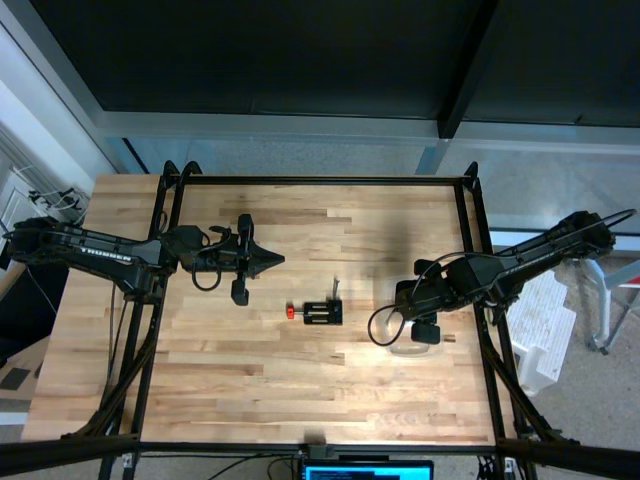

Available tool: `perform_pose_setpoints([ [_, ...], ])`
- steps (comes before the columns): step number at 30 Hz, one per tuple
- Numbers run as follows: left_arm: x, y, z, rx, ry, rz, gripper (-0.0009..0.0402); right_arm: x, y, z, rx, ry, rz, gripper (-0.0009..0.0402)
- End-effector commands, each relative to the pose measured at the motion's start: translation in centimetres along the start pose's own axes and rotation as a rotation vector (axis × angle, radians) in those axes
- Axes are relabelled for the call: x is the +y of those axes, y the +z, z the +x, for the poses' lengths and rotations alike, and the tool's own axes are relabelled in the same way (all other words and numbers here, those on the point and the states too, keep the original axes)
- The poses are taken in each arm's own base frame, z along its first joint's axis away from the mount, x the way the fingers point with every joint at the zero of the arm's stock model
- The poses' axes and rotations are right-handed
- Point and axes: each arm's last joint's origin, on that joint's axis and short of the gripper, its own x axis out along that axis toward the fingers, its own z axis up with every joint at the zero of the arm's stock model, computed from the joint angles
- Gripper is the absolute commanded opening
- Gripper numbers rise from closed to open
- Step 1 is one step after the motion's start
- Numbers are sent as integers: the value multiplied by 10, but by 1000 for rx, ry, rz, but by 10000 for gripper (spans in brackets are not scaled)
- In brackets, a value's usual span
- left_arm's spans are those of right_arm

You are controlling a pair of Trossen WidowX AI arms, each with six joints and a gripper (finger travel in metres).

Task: Remove the USB-C connector from taskboard and place in the container

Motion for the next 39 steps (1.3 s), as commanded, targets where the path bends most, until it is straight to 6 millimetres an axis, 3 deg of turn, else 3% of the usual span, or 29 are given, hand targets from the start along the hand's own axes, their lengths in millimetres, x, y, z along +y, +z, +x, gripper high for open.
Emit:
perform_pose_setpoints([
  [1,0,0,0,0,0,0,0,0,0,0,2,-1,-1,146],
  [16,0,0,0,0,0,0,0,-3,4,-6,-40,15,19,142],
  [20,0,0,0,0,0,0,0,-14,13,-18,-177,55,33,103],
  [27,0,0,0,0,0,0,0,-35,32,-36,-434,139,-2,-6],
  [36,0,0,0,0,0,0,0,-55,59,-55,-792,94,-67,2],
  [39,0,0,0,-1,0,0,0,-61,66,-56,-908,160,-70,-1],
])
